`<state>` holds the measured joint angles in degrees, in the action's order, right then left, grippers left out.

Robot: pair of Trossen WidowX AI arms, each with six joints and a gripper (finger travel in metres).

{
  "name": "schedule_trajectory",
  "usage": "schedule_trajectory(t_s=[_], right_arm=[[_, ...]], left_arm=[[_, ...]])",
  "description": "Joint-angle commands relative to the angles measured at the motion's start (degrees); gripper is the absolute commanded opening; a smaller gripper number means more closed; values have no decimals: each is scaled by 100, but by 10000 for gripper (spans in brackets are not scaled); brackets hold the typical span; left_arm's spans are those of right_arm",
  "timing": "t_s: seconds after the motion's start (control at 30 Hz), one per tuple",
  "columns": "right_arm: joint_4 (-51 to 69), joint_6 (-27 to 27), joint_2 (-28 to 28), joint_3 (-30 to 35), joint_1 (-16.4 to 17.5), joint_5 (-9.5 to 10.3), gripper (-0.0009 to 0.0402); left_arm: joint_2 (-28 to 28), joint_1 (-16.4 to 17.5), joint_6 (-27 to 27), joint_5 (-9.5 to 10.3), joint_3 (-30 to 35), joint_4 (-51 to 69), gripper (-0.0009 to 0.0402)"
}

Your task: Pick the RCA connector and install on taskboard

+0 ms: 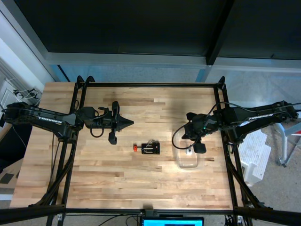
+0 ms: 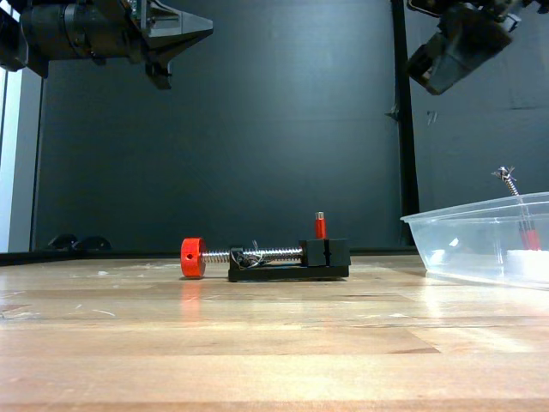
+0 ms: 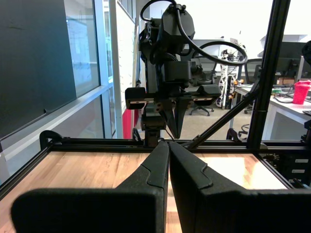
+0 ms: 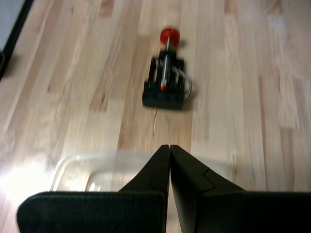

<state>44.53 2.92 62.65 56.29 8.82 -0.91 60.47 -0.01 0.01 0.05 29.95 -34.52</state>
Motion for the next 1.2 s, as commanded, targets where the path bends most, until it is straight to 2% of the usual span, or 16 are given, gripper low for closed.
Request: schedule_trajectory(t_s=[0.03, 0.53, 0.87, 1.0, 1.2], right_arm=[[363, 111, 2, 42, 131, -125, 0], [1692, 758, -4, 39, 492, -160, 0], [1836, 970, -20, -85, 623, -177, 3], [1829, 1073, -20, -221, 634, -214, 33], [1764, 1318, -20, -459, 654, -236, 114]], left_arm=[[2, 0, 0, -2, 0, -2, 0], [2, 0, 0, -2, 0, 0, 0], [2, 0, 0, -2, 0, 0, 0], [2, 0, 0, -2, 0, -2, 0], [2, 0, 0, -2, 0, -2, 0]])
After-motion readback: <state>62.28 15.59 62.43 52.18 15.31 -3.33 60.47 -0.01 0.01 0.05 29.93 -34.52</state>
